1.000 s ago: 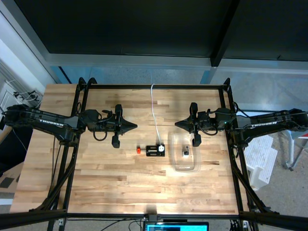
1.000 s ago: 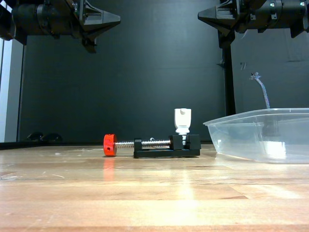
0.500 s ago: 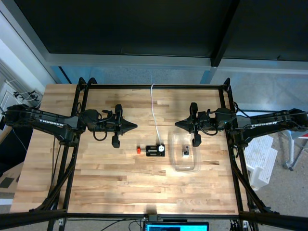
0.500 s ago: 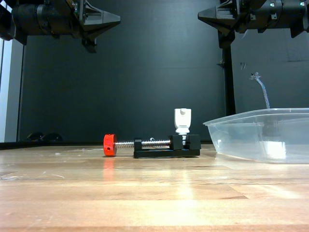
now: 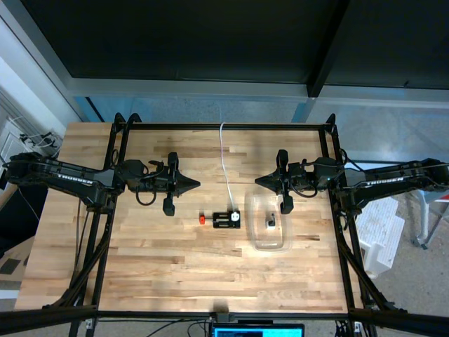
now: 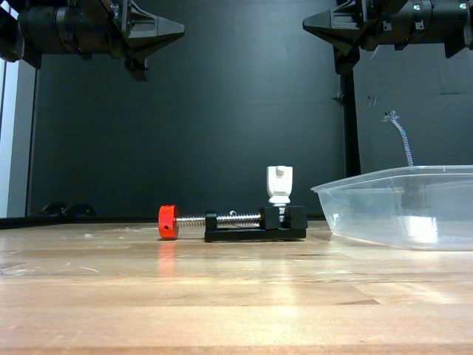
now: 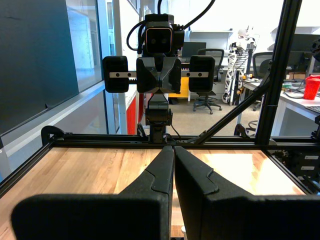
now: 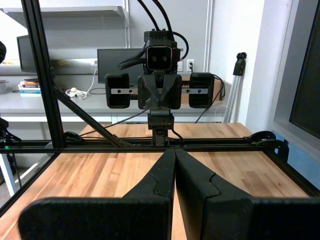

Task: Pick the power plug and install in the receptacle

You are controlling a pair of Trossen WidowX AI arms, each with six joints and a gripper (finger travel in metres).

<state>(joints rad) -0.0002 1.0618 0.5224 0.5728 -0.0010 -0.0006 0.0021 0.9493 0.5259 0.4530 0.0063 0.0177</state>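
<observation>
The receptacle (image 5: 226, 219) lies at the table's middle: a black clamp with a red-orange knob (image 6: 168, 222) at its left end and a white socket (image 6: 279, 183) standing up at its right. The power plug (image 5: 270, 222), a tiny dark block, sits inside the clear plastic tray (image 5: 270, 223) just right of it. My left gripper (image 5: 196, 184) hovers high over the table, up-left of the receptacle, shut and empty (image 7: 173, 150). My right gripper (image 5: 258, 182) hovers high above the tray's far end, also shut and empty (image 8: 174, 151).
A white cable (image 5: 225, 161) runs from the receptacle to the table's far edge. A black frame (image 5: 224, 127) borders the table. In the low view a thin braided wire (image 6: 402, 137) rises behind the tray (image 6: 399, 203).
</observation>
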